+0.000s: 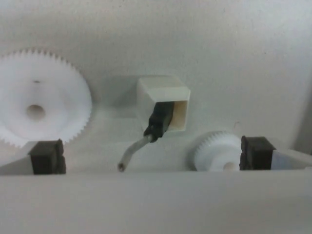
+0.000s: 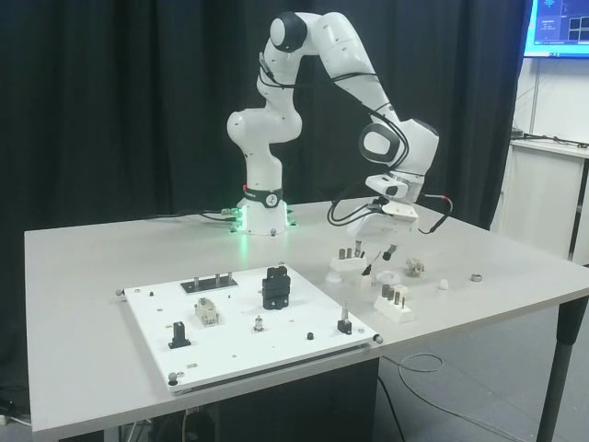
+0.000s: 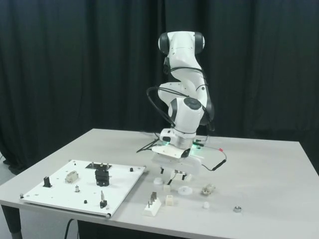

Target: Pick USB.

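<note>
The USB plug (image 1: 158, 122) is black with a short grey cable stub and stands in a small white block holder (image 1: 163, 100). My gripper (image 1: 152, 155) hangs above it, open, with one black fingertip (image 1: 47, 157) on each side and nothing between them. In the first room view the gripper (image 2: 373, 250) hovers just over the table, with the plug (image 2: 366, 269) below it. In the second room view the gripper (image 3: 178, 175) is above the white block (image 3: 166, 188).
A large white gear (image 1: 39, 97) and a small white gear (image 1: 217, 153) lie on either side of the plug. White peg blocks (image 2: 347, 262) (image 2: 394, 304) stand close by. A white assembly board (image 2: 239, 322) with black parts fills the table's front left.
</note>
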